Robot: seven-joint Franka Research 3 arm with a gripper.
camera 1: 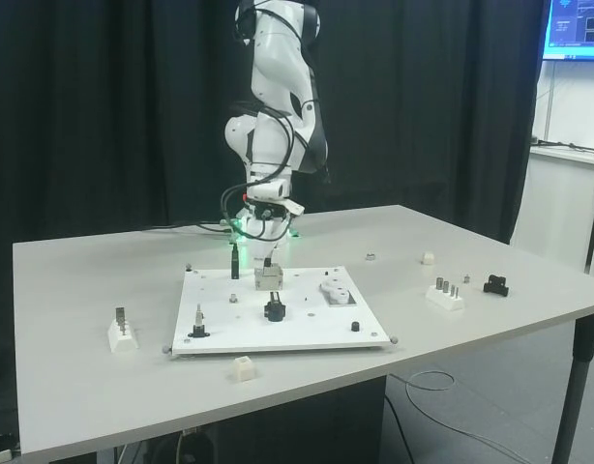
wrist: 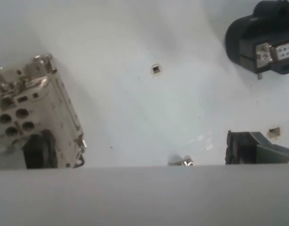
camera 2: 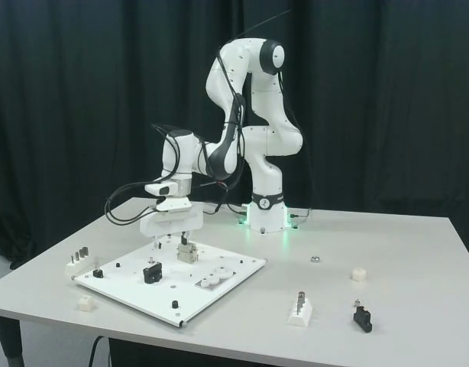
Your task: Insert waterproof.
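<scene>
The white arm stands on its base [camera 2: 266,218] at the far side of the grey table [camera 1: 84,290], where a green light glows. From the base it rises to a high elbow, then folds down and forward toward the near side. Its forearm slopes down to a wrist that is held level over the far part of the white board [camera 1: 307,333].

The gripper [camera 2: 172,233] points straight down and hangs above the board, touching nothing. I cannot tell whether the claw is wide or narrow, and I see nothing held in it.

Just below and slightly nearer than the gripper, a grey multi-hole connector block [camera 1: 269,277] stands on the board. The wrist view shows its round sockets facing up. A black round connector [camera 1: 275,309] sits on the board nearer still, apart from the block. In the wrist view it shows a small grey plug face with screws. I cannot tell for sure which of these two is the waterproof part. Both rest on the board, close beneath the wrist.

A slim black post [camera 1: 235,263] stands on the board to the left of the block in the first room view.
</scene>
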